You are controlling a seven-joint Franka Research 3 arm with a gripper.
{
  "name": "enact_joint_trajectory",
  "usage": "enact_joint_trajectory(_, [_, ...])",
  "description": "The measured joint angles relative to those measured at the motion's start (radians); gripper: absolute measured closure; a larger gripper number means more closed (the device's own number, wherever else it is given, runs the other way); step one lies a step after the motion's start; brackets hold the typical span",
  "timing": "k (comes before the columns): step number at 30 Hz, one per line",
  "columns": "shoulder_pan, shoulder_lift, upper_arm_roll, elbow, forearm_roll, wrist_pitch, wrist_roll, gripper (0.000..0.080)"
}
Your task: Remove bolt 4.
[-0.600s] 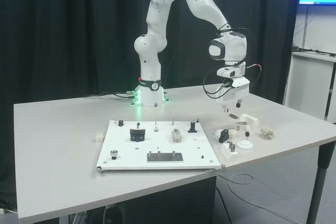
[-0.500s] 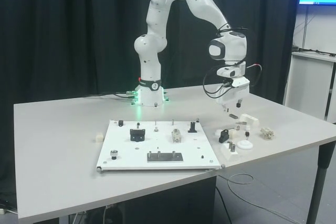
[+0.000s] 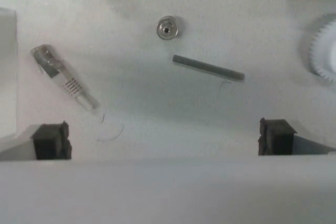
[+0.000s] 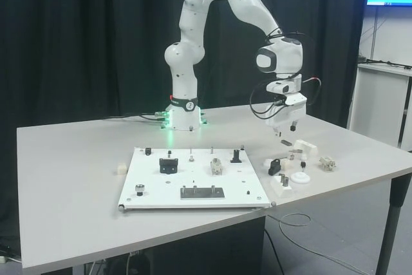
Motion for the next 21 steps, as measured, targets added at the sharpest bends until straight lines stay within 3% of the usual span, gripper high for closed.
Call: enact_joint_trajectory(21, [0.001, -0.003, 0.0, 0.0, -0.024, 0.0, -0.001, 0.0003])
